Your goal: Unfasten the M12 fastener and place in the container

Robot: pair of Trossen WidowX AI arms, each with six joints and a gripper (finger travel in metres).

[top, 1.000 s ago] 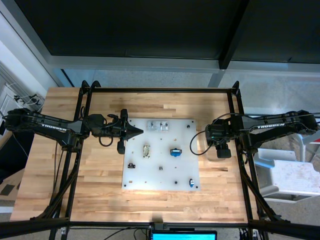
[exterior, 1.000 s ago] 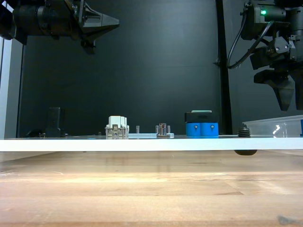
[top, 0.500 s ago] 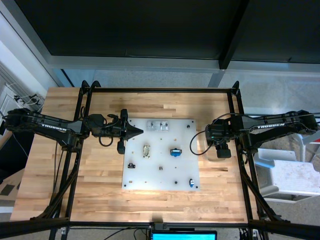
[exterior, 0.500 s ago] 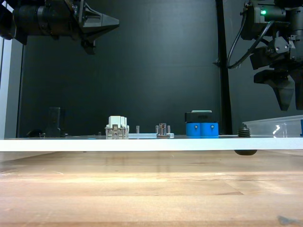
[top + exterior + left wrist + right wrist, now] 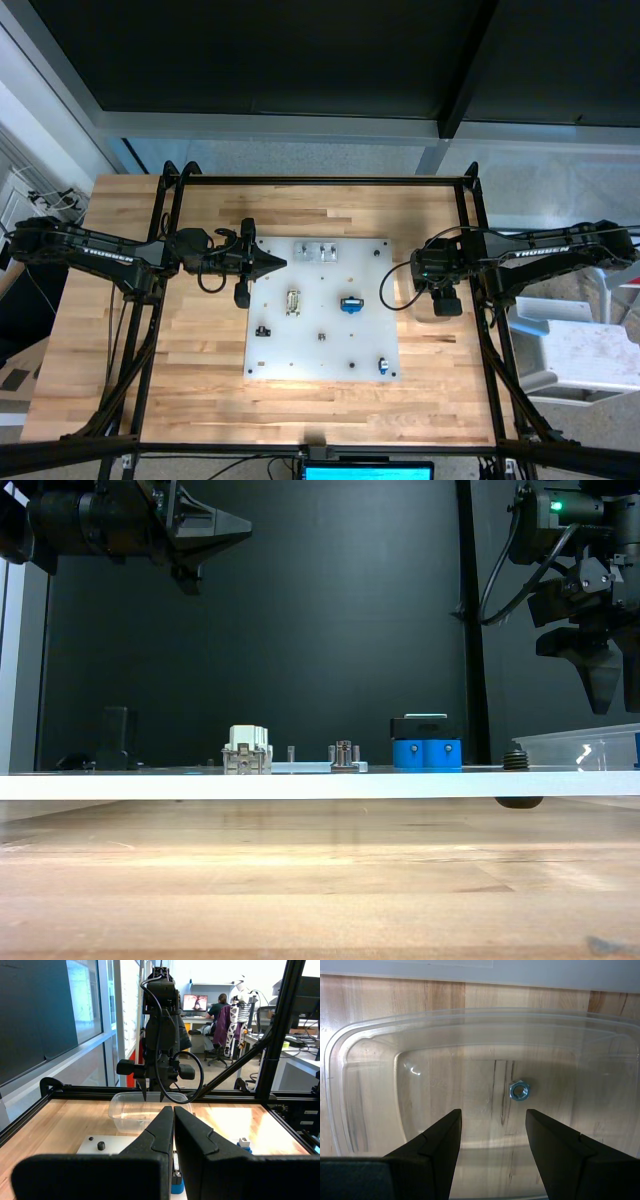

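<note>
Silver nut lies in the clear tub at middle right, under the empty, wide-open right end effector, whose exit could bump the tub; left end effector hangs closed, empty, centre left.

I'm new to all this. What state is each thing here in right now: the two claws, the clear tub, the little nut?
Left gripper: shut, empty, raised over the board's left edge.
Right gripper: open, empty, hovering above the tub.
Tub: upright, holding the nut.
Nut: off its stud, lying flat in the tub.
Stud: bare, ribs showing.
</note>
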